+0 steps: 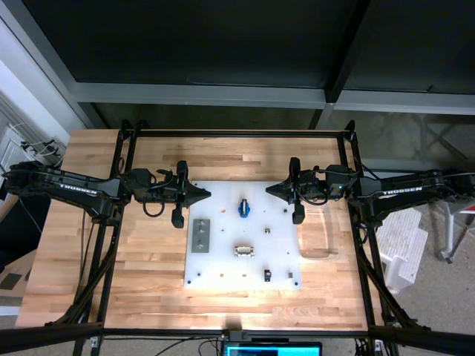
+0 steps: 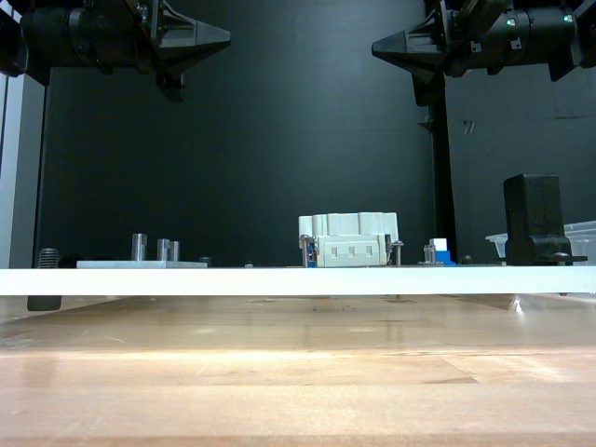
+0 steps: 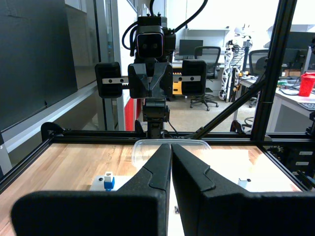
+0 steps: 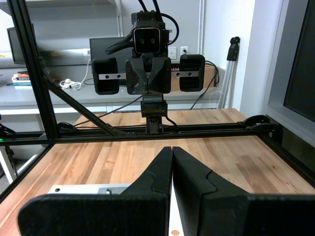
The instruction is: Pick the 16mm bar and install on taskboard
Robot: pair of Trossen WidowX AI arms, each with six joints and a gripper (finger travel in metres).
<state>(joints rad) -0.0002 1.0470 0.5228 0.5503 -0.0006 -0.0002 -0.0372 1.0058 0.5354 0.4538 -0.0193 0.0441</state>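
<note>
While the light wooden desk (image 1: 89, 245) carries the large white square plastic taskboard (image 1: 223, 261) mid-frame in the high view, a clear plastic tray (image 1: 326, 254) lies just beside its right edge, contents indiscernible. Both arms reach level inward; left pincer (image 1: 205, 194) and right pincer (image 1: 270, 189), each clenched empty, hover above the board's far edge, tips well apart. The tiny grey 16mm bar cannot be made out.
</note>
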